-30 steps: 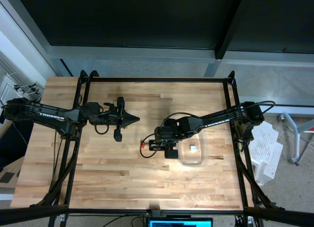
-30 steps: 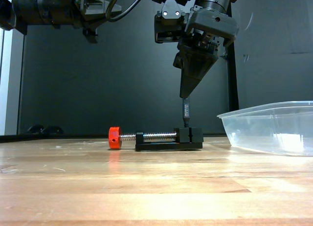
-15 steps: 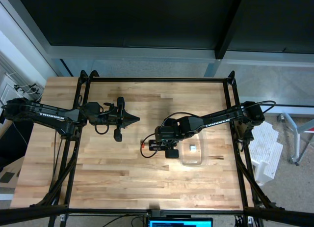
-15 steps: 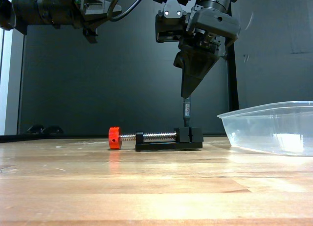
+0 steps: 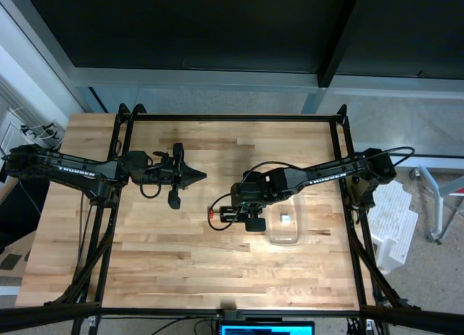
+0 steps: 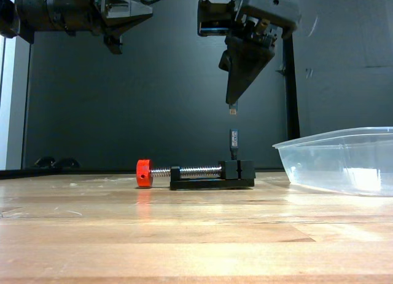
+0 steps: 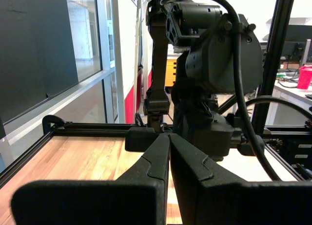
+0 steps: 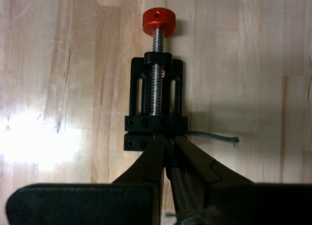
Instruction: Remove the USB-C connector from taskboard and place in the container
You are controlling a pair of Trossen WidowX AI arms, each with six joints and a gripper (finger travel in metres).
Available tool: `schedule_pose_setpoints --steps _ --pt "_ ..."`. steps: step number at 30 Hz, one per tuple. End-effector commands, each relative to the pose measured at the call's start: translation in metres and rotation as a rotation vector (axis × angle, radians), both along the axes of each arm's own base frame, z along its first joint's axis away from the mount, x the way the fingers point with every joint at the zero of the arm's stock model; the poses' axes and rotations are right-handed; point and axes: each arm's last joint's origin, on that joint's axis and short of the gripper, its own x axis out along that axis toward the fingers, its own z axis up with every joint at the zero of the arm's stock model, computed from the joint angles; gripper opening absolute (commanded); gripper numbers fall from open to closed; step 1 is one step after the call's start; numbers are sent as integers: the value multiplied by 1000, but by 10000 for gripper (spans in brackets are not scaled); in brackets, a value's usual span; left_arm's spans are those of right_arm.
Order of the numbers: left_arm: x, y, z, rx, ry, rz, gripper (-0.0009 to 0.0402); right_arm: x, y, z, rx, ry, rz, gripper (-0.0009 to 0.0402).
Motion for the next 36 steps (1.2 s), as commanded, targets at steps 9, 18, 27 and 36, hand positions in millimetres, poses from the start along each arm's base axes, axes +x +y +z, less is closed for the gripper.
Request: schedule_pose_setpoints --steps 9,18,27,36 --pt "0 0 0 0 0 0 0 -18 2 26 27 -36 -26 0" --pt "0 0 0 0 -1 0 0 -25 4 26 26 -20 -21 0" --pt "0 0 0 0 0 0 0 -62 7 5 26 40 -20 0" --pt "0 0 0 0 0 0 0 -98 4 -23 23 99 -63 3"
